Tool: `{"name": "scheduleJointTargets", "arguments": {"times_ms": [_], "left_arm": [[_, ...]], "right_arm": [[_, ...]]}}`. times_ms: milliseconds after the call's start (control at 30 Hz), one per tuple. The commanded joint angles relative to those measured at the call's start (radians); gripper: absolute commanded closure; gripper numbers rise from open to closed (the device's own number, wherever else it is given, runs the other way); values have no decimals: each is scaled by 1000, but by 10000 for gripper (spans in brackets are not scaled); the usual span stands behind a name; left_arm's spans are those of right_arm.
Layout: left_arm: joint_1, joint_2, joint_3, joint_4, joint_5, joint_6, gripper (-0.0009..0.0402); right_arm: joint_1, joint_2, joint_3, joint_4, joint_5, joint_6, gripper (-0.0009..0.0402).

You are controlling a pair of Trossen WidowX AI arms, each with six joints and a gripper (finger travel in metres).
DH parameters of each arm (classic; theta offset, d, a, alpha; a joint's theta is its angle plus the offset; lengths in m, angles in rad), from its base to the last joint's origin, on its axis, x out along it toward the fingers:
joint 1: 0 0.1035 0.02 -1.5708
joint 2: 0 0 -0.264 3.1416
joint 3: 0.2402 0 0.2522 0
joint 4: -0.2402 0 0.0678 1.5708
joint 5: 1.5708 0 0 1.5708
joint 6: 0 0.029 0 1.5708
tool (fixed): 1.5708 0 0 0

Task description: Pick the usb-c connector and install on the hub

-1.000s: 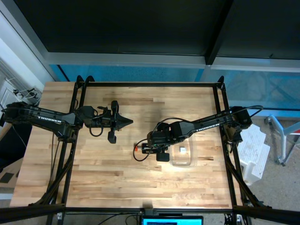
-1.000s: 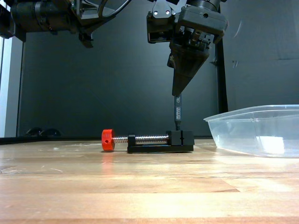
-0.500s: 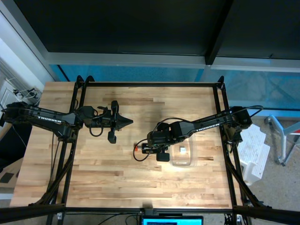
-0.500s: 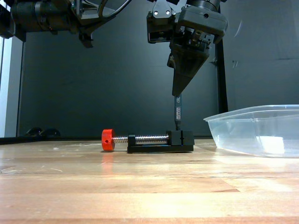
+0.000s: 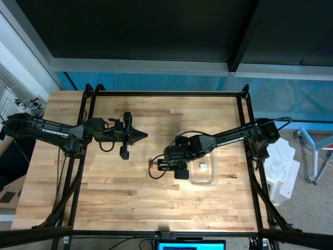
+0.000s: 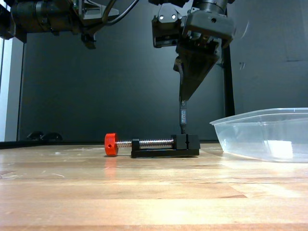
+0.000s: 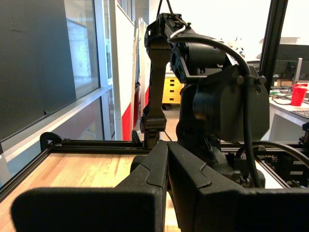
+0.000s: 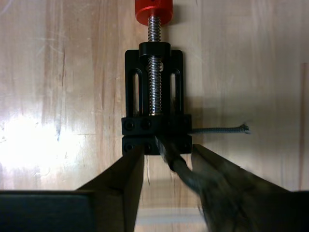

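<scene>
The usb-c connector (image 6: 183, 119) stands upright, its lower end seated in the black clamp-like hub fixture (image 6: 166, 144) with a red knob (image 6: 110, 144). My right gripper (image 6: 182, 99) hangs directly above it, pointing down. In the right wrist view the connector (image 8: 176, 166) rises between the fingers (image 8: 130, 183), which stand apart on either side, open. A grey braided cable end (image 8: 217, 129) sticks out beside the fixture (image 8: 153, 125). From above, the right gripper (image 5: 169, 164) covers the connector. My left gripper (image 5: 143, 135) hovers over the table's left half, fingers (image 7: 154, 164) pressed together on nothing.
A clear plastic bin (image 6: 264, 134) sits just right of the fixture; from above the bin (image 5: 209, 179) holds a small white piece (image 5: 202, 166). A black frame (image 5: 166, 94) borders the wooden table.
The right gripper has risen a little and shifted slightly right above the connector. The connector stays upright in the fixture. The left arm has not moved.
</scene>
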Motion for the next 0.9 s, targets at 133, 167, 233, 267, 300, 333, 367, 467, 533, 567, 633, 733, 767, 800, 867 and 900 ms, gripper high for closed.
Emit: {"name": "scheduleJointTargets", "arguments": {"times_ms": [133,167,233,267,300,333,367,467,533,567,633,733,767,800,867,900], "left_arm": [[0,0,0,0,0,0,393],[0,0,0,0,0,0,393],[0,0,0,0,0,0,393],[0,0,0,0,0,0,393],[0,0,0,0,0,0,393],[0,0,0,0,0,0,393],[0,0,0,0,0,0,393],[0,0,0,0,0,0,393],[0,0,0,0,0,0,393],[0,0,0,0,0,0,393],[0,0,0,0,0,0,393],[0,0,0,0,0,0,393],[0,0,0,0,0,0,393],[0,0,0,0,0,0,393],[0,0,0,0,0,0,393],[0,0,0,0,0,0,393]], "right_arm": [[2,-53,3,-22,1,5,203],[2,-62,3,-22,1,6,199],[3,-82,3,-23,1,6,193],[3,-92,3,-23,1,6,191],[3,-100,3,-24,1,6,191],[3,-109,3,-27,1,6,191],[3,-119,0,-29,1,6,191],[4,-152,-29,-28,1,8,194],[6,-182,-61,-20,1,11,194],[6,-197,-78,-13,1,14,194],[8,-220,-106,6,1,26,193],[8,-249,-142,32,2,34,192],[9,-255,-149,34,2,34,193],[9,-257,-153,34,2,34,193],[10,-261,-160,36,2,34,194],[10,-263,-163,37,2,34,195]]}}
